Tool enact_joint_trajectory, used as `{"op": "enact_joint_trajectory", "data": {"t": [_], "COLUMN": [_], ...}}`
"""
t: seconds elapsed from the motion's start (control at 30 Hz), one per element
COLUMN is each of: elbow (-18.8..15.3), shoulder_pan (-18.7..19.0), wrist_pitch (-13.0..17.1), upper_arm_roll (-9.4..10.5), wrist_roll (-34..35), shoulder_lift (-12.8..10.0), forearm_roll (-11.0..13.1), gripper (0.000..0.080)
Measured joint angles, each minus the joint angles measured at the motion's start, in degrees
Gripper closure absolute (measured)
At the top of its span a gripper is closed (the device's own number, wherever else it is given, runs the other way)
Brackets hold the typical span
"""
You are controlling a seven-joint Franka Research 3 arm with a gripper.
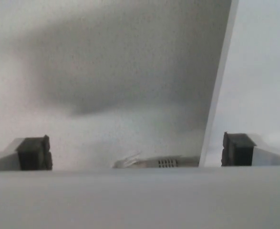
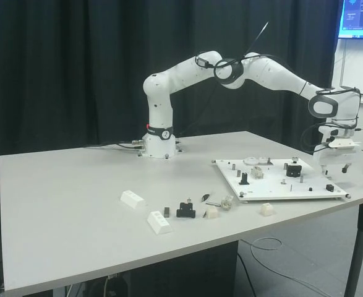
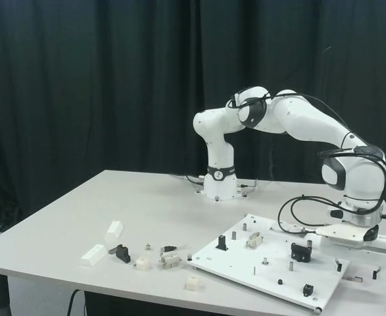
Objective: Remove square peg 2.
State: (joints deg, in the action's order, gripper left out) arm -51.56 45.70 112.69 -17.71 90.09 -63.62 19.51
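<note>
Gripper (image 3: 358, 270) hangs at lower right of the second room view, jaws spread wide, nothing between them, just off the white board's (image 3: 235, 263) right edge. Board carries several small upright pegs; square peg 2 cannot be identified.

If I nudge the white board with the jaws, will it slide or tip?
The board lies flat and wide on the table, so tipping seems unlikely. It looks thin and rigid, probably sliding rather than flexing. The small pegs standing on it might wobble.
</note>
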Motion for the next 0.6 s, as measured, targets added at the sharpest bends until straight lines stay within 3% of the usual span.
{"op": "enact_joint_trajectory", "data": {"t": [0.6], "elbow": [0.08], "shoulder_pan": [0.10], "wrist_pitch": [-0.04], "upper_arm_roll": [0.05], "wrist_roll": [0.50], "shoulder_lift": [0.30], "forearm_roll": [0.00], "gripper": [0.0003]}}
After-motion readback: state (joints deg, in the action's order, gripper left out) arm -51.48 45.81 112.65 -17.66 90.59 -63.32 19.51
